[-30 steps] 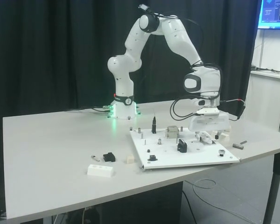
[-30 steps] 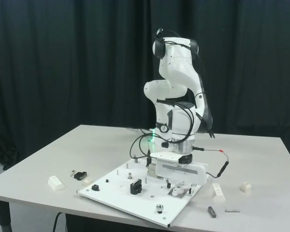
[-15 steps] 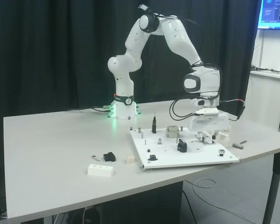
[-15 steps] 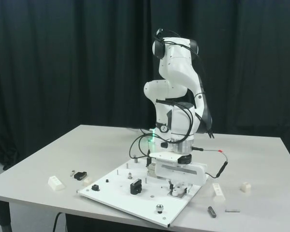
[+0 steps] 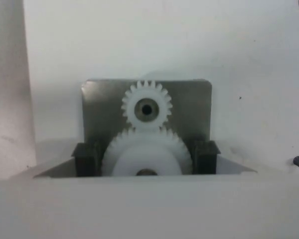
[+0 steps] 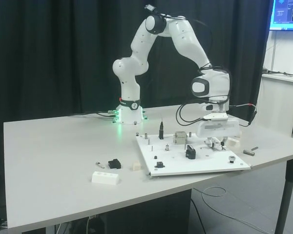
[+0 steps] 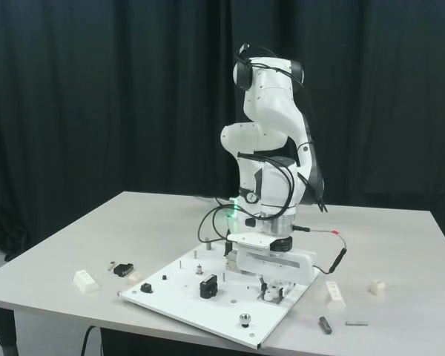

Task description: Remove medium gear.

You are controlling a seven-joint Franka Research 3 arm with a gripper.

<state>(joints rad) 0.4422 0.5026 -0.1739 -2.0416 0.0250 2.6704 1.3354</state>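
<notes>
The medium gear (image 5: 147, 154) is white and toothed and sits on a grey plate (image 5: 97, 107), meshed with a smaller white gear (image 5: 147, 107). My gripper (image 5: 145, 159) is down over it. One of the black fingers (image 5: 85, 158) stands on each side of the gear, and both seem to touch its teeth. In the room views the gripper (image 6: 214, 143) (image 7: 273, 288) hangs low over the far right part of the white board (image 6: 195, 163) (image 7: 182, 297); the gear is hidden there by the hand.
The board also carries a black block (image 6: 190, 153), a tall black peg (image 6: 161, 131), a grey block (image 6: 180, 138) and a knurled nut (image 6: 231, 159). On the table lie white blocks (image 6: 105, 178) (image 7: 334, 294), a black clip (image 6: 114, 164) and small pins (image 7: 325, 324).
The hand has shifted slightly leftward in both room views, staying low over the grey plate. Nothing else on the board or table has moved.
</notes>
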